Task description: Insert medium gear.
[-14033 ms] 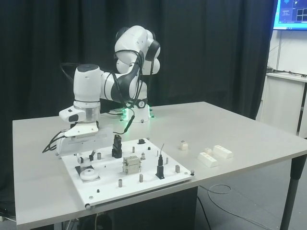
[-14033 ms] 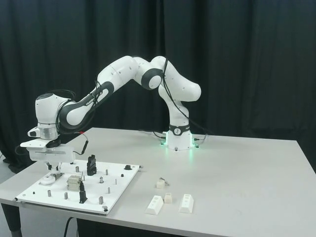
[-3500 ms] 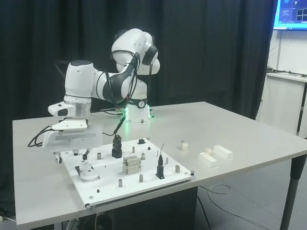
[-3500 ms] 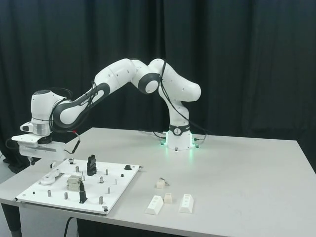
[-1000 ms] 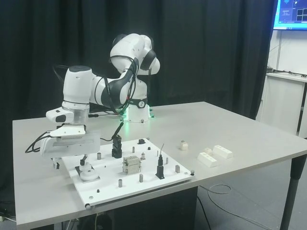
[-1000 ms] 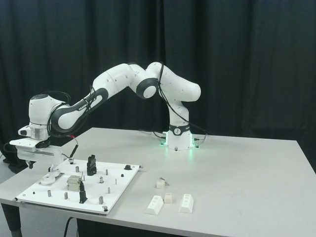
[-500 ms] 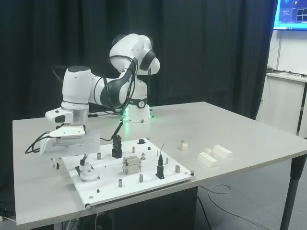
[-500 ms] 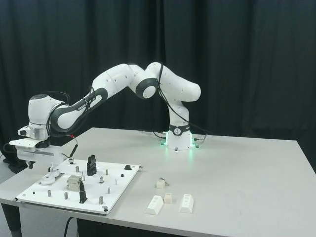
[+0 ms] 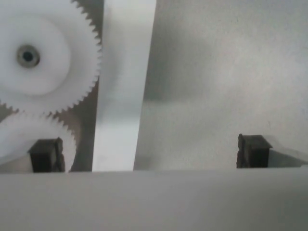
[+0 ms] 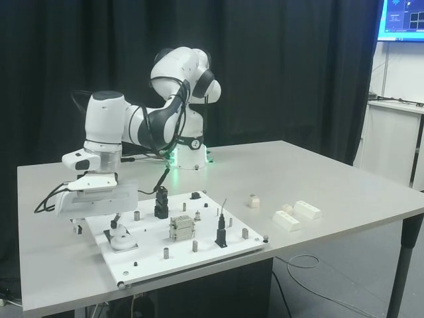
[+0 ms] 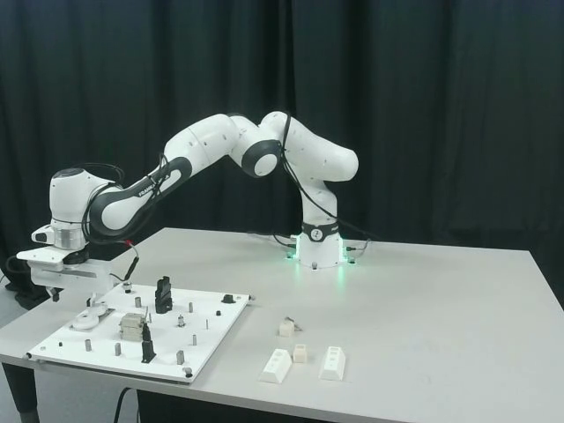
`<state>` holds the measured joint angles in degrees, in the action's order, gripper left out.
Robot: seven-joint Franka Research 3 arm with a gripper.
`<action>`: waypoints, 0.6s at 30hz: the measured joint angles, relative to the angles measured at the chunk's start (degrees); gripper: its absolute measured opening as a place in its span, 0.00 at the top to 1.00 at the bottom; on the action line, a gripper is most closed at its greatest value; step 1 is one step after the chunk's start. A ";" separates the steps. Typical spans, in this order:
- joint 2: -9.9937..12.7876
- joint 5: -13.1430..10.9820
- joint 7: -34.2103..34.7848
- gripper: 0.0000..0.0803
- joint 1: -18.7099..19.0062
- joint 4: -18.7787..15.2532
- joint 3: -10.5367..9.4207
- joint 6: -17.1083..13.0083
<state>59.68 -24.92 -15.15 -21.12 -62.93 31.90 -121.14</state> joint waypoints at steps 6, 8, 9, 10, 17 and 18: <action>0.01 0.32 0.00 0.00 -0.06 0.10 0.02 0.39; 0.01 0.59 0.00 0.00 -0.07 0.15 0.02 0.55; 0.01 0.70 0.00 0.00 -0.07 0.17 0.03 0.65; 0.01 0.83 0.01 0.00 -0.08 0.19 0.04 0.78; 0.01 1.04 0.13 0.00 -0.17 0.25 0.11 1.72; 0.01 1.05 0.19 0.00 -0.17 0.26 0.11 1.82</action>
<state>59.69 -23.88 -14.96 -21.29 -62.68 32.01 -119.32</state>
